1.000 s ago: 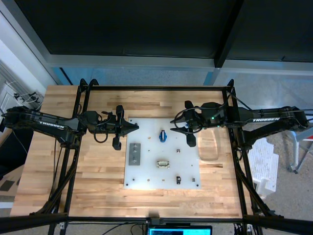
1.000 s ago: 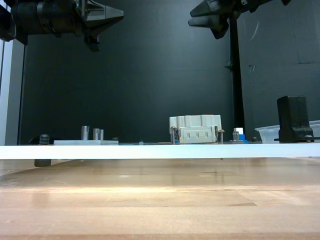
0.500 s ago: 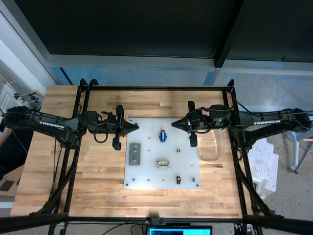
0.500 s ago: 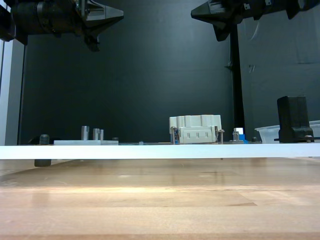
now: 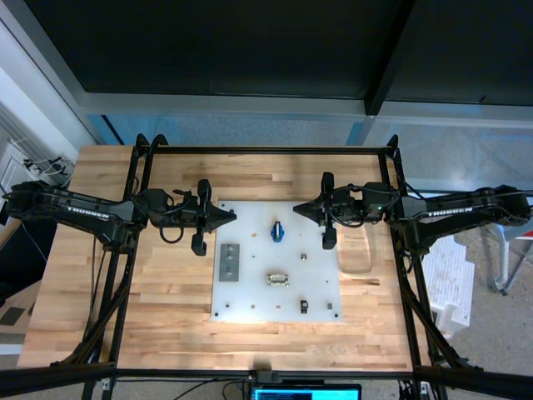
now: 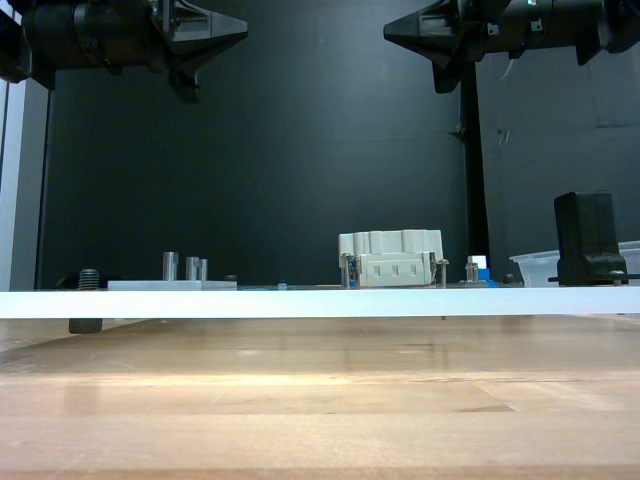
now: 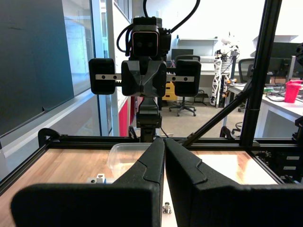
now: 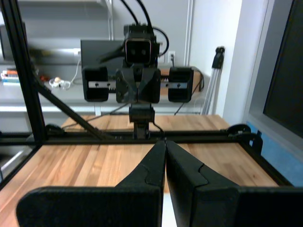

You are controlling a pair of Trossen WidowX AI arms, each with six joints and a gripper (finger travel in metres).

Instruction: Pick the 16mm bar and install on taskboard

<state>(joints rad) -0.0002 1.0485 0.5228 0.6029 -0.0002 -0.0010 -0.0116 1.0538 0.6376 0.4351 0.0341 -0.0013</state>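
While two arms reach inward over the wooden table (image 5: 166, 317), one white taskboard (image 5: 250, 292) lies between them. It bears one grey block (image 5: 228, 262), one blue connector (image 5: 277, 232), one silver connector (image 5: 278, 280) and one small black part (image 5: 305, 306). One clear tub (image 5: 356, 254) sits just beside the board's right edge. In the low view three short posts (image 6: 171, 265) stand at the grey block, the board shows only edge-on, and both arms are cut off by the frame. The 16mm bar (image 5: 304, 256) appears to be the tiny silvery peg standing on the board, between the blue connector and the board's right edge, though it is too small to be sure of. The left gripper (image 5: 231, 216) hangs high above the board's far left corner, pointing inward. Its fingers (image 7: 151, 161) are pressed together tip to tip and hold nothing. The right gripper (image 5: 298, 208) hangs at about the same height over the board's far edge, right of the middle, and faces the left one. Its fingers (image 8: 154, 163) are likewise closed with no gap and grip nothing. Neither gripper touches the board or any part on it.
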